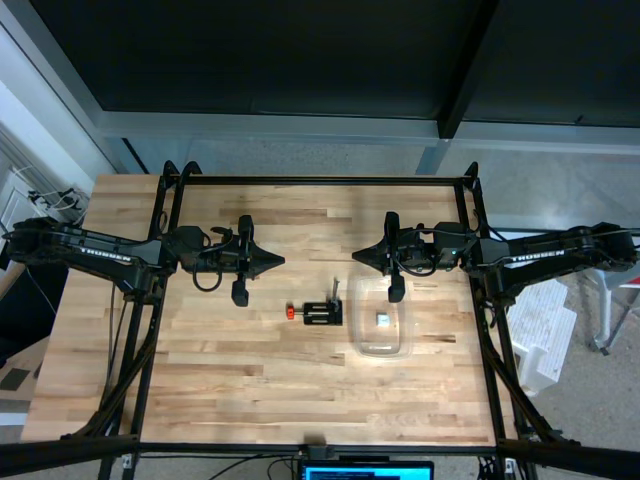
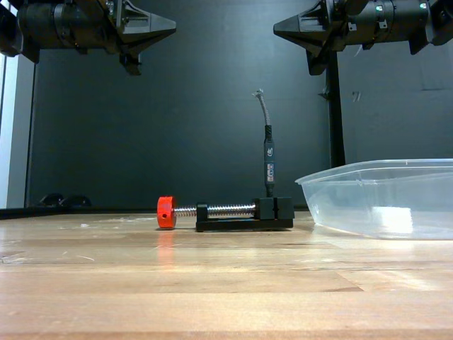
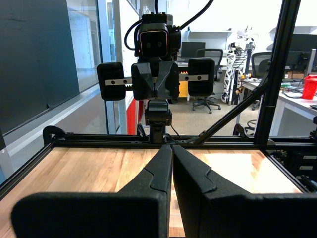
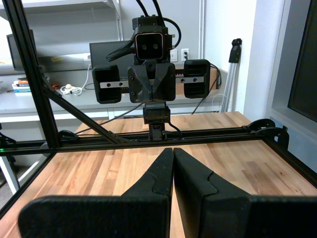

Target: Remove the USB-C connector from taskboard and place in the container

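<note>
A pale wooden butcher-block table [image 1: 250, 380] carries everything, with two black robot arms reaching inward high above it from either side. The left claw [image 1: 280, 262] hangs in the air, its two fingers clenched together on nothing. The right claw [image 1: 357, 257] faces it at the same height, likewise clenched and empty, with the two tips well apart. Both look parked, so the task seems not yet begun. Below the right claw, and a little toward the near edge from it, lies the clear shallow plastic tray with rounded corners [image 1: 372, 340]. This is the container, open side up to receive a dropped part. Just beside the tray, below the gap between the two claws and nearer the right one, sits the small black vise-like taskboard [image 2: 244, 210]. It lies flat, with its silver screw and orange-red knob [image 2: 165, 212] pointing toward the left claw's side. From the vise block at its tray end the slim black USB-C connector [image 2: 270, 166] stands upright, a short frayed grey cable stub curving off its top. Gripped this way, it probably offers its sides to a claw coming straight down, and a vertical pull should free it. The tray's closeness keeps the carry short. A small white piece [image 1: 383, 319] rests inside the tray.
</note>
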Controlling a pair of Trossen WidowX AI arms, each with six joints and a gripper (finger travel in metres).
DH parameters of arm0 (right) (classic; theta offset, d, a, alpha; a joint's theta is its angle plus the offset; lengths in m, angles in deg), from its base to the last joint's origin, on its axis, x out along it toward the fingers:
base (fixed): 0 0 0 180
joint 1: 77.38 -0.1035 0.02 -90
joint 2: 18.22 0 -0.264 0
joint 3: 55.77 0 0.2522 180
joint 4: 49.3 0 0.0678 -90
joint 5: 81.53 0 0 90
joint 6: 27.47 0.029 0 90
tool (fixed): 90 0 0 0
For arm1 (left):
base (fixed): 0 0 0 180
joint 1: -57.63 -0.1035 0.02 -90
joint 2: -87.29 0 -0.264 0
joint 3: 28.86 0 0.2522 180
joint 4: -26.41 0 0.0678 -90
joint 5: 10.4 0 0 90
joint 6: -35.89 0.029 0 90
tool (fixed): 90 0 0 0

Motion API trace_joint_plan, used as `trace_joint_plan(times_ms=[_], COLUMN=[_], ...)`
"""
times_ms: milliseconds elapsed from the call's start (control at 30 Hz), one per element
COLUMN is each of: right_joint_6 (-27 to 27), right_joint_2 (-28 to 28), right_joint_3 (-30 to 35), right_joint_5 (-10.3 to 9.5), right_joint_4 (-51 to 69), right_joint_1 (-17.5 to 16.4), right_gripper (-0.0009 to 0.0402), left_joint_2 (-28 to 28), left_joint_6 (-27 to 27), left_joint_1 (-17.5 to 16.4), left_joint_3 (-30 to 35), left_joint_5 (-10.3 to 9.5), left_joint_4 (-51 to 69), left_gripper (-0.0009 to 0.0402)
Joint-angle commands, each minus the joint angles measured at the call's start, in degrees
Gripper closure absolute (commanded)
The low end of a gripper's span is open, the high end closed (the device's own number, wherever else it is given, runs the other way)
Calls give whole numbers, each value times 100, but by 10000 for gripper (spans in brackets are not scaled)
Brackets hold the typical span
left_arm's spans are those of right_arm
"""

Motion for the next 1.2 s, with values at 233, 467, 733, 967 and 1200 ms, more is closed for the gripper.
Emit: trace_joint_plan(times_ms=[233,467,733,967,1200], right_joint_6=[9,17,188,151,4], right_joint_2=[0,0,31,2,-492], right_joint_3=[0,0,415,1296,1985], right_joint_5=[0,2,-197,-195,-188], right_joint_4=[0,0,1106,3582,5106], right_joint_1=[-2,0,-13,-61,-291], right_gripper=[393,393,393,393,393], left_joint_2=[0,0,0,0,0], left_joint_6=[0,0,0,0,0], left_joint_1=[2,2,0,0,0], left_joint_3=[0,0,0,0,0], left_joint_5=[0,0,0,0,0], left_joint_4=[0,-2,0,-2,-2], left_gripper=[393,393,393,393,393])
